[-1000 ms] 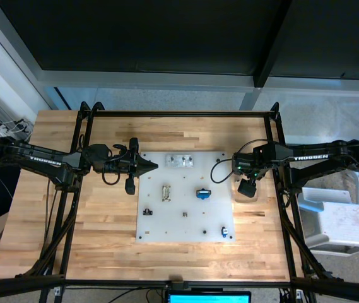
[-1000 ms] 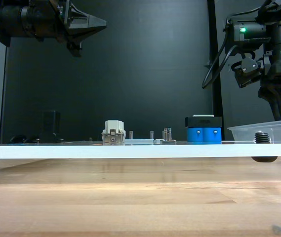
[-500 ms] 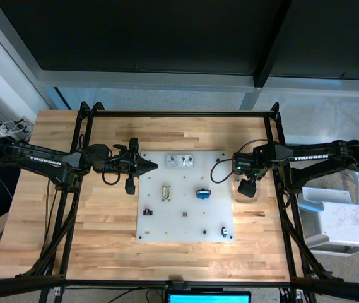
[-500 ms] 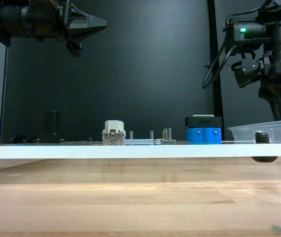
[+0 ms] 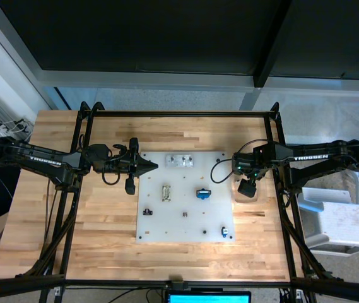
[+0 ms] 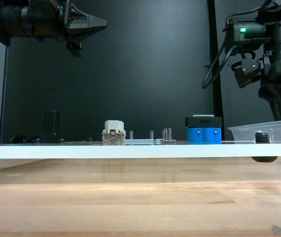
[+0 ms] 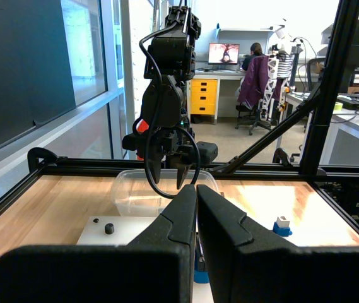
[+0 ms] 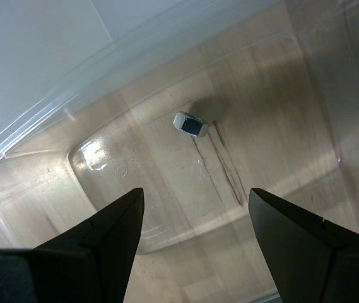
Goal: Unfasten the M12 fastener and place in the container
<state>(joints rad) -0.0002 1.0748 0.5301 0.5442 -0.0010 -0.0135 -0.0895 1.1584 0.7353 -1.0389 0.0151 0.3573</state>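
The small silver nut [image 8: 190, 124] lies on the floor of the clear container [image 8: 122, 170], off its threads. My right gripper [image 8: 196, 192] hangs open just above it, fingers apart with nothing between them. From above, the right gripper [image 5: 247, 188] covers most of the container [image 5: 245, 201], which stands right of the white board [image 5: 166, 221]. The black stud [image 6: 261, 137] shows bare ribs in front of the container [image 6: 239, 132]. My left gripper [image 5: 151, 166] hovers shut above the board's far left edge, holding nothing; its fingers [image 7: 185, 208] are pressed together.
On the board stand a blue block [image 5: 202, 194], a beige connector [image 5: 165, 192], a silver post [image 5: 185, 214] and a small blue piece [image 5: 227, 232]. A black frame [image 5: 179, 114] rings the wooden table.
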